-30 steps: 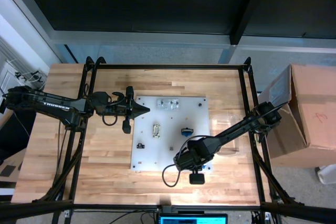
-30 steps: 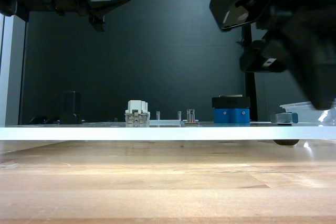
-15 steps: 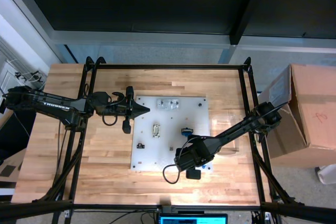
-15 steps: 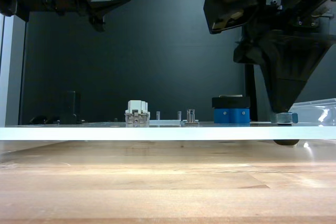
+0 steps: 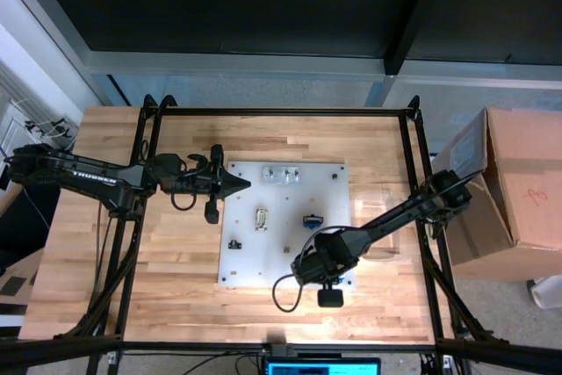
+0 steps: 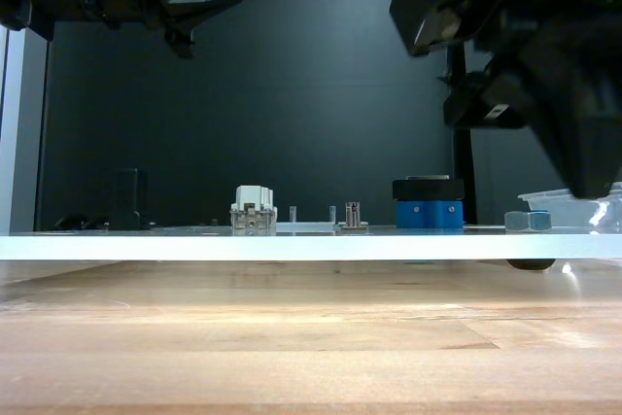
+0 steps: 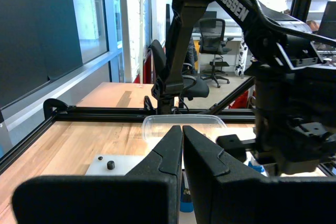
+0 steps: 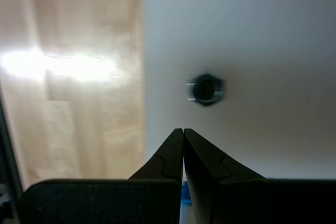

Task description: Pick the M12 nut and place it on its threads and fasten

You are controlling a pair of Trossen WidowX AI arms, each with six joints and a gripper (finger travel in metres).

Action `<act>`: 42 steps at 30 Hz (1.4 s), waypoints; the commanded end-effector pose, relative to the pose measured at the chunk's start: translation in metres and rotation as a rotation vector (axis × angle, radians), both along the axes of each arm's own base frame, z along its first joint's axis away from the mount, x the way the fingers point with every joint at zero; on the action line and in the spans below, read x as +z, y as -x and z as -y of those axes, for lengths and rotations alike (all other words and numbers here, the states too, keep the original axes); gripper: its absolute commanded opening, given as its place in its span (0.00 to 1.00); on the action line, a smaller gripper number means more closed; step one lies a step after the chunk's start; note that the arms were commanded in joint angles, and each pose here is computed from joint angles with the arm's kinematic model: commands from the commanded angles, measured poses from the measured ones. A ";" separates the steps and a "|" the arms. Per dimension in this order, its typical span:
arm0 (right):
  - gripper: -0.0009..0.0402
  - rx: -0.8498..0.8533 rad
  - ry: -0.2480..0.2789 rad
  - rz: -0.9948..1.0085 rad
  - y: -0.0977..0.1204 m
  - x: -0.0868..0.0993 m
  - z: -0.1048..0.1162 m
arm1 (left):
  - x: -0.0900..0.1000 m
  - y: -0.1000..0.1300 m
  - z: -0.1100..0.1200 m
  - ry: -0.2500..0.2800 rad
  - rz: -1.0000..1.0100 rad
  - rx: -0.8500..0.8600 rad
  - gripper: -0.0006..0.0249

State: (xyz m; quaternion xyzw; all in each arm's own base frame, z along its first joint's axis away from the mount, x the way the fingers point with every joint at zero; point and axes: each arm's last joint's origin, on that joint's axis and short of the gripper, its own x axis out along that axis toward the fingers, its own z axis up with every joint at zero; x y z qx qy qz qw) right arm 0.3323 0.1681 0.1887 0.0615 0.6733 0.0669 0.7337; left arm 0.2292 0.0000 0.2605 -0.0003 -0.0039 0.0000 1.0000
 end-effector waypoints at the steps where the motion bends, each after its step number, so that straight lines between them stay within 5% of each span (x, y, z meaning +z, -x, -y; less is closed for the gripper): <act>1: 0.02 0.002 0.017 -0.008 0.002 0.000 0.001 | 0.000 0.000 0.000 0.000 0.000 0.000 0.02; 12: 0.02 0.097 0.004 0.142 0.009 0.042 0.014 | 0.000 0.000 0.000 0.000 0.004 0.000 0.02; 20: 0.02 0.029 0.086 0.368 0.008 0.084 0.057 | 0.000 0.000 0.000 0.000 0.000 0.000 0.02; 25: 0.02 -0.033 0.074 0.549 0.014 0.108 0.090 | 0.000 0.000 0.000 0.000 0.000 0.000 0.03; 42: 0.02 -0.136 0.113 1.080 0.066 0.130 0.164 | 0.000 0.000 0.000 0.000 0.000 0.000 0.02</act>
